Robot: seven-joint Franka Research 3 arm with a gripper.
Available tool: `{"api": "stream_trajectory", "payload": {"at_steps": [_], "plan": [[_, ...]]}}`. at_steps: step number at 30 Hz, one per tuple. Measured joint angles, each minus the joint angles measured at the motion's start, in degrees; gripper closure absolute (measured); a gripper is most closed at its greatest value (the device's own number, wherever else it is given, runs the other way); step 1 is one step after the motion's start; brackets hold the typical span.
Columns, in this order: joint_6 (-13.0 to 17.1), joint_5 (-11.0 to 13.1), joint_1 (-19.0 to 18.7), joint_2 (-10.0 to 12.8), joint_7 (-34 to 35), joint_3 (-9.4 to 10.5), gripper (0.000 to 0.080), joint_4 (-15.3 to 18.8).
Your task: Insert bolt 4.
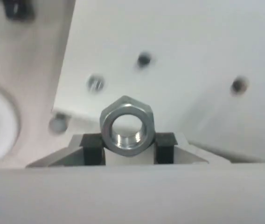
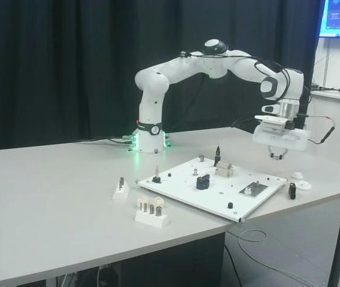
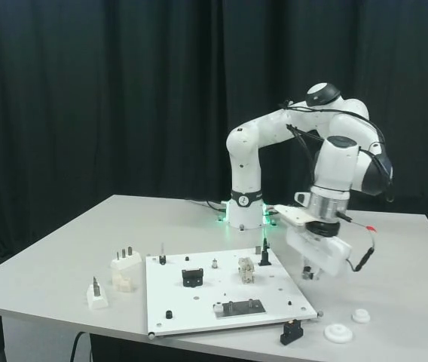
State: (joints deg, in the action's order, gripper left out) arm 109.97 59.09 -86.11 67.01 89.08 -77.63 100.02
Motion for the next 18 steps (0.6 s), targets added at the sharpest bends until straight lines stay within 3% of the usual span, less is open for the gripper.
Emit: {"api": "stream_trajectory", "payload": {"at_steps": [11, 18], "plan": [[-0.16, -3.34, 5.18, 0.15, -16.62, -1.64, 0.058, 0.81], [-0.16, -3.6, 8.85, 0.3, -26.16, -1.99, 0.058, 1.6]]}}
